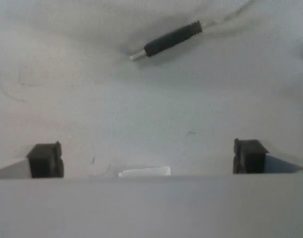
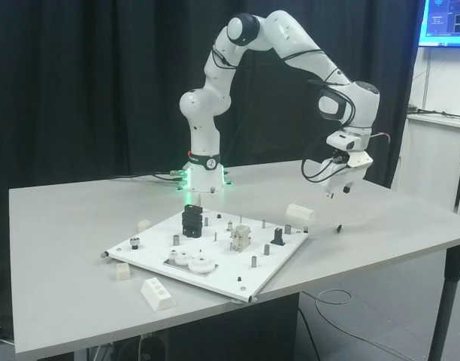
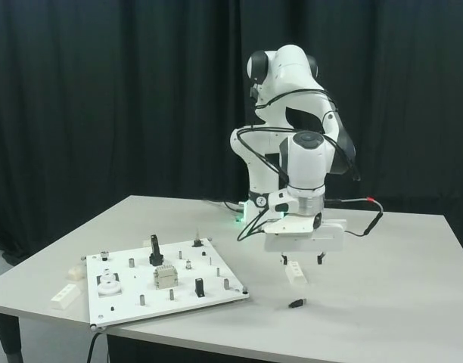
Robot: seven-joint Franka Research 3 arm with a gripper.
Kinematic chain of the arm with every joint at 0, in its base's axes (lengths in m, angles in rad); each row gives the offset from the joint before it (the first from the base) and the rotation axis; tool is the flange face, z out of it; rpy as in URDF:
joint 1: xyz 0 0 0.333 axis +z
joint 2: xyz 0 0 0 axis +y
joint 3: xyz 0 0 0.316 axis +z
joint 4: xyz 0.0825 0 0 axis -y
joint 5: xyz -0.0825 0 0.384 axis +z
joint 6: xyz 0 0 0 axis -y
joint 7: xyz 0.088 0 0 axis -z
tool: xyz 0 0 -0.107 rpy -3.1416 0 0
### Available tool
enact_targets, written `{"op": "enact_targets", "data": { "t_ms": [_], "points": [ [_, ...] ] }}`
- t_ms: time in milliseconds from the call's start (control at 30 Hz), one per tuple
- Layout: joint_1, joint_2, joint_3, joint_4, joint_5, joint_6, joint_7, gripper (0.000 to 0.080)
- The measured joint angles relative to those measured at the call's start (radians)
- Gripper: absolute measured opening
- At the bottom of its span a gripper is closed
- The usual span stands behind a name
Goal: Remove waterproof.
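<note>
- Both black fingertips [image 1: 45, 160] of the gripper [image 1: 146, 158] frame the wrist view, set wide apart with nothing between them but bare grey table [image 1: 151, 109].
- Beyond them, only this view shows detail of the black plug [image 1: 166, 40]: a ribbed end, a metal tip, a thin lead.
- From the second room view the plug is a small dark piece on the table, near a white block [image 3: 295, 274] and clear of the white board [image 3: 163, 283].
- First room view shows the arm [image 2: 290, 45] hanging above that spot.
</note>
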Motion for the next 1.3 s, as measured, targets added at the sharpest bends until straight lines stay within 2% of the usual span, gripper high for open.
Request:
{"op": "enact_targets", "data": {
  "t_ms": [100,133,867,1133,1300],
  "points": [
    [0.001,-0.006,0.0,0.0,-0.006,0.0,0.003,0.0737],
    [0.001,-0.008,0.0,0.0,-0.008,0.0,0.005,0.0787],
    [0.001,-0.032,-0.007,0.0,-0.033,-0.001,0.046,0.08],
    [0.0,-0.037,-0.023,0.003,-0.035,0.0,0.074,0.08],
    [0.0,-0.04,-0.042,0.008,-0.052,0.004,0.104,0.08]
  ]
}}
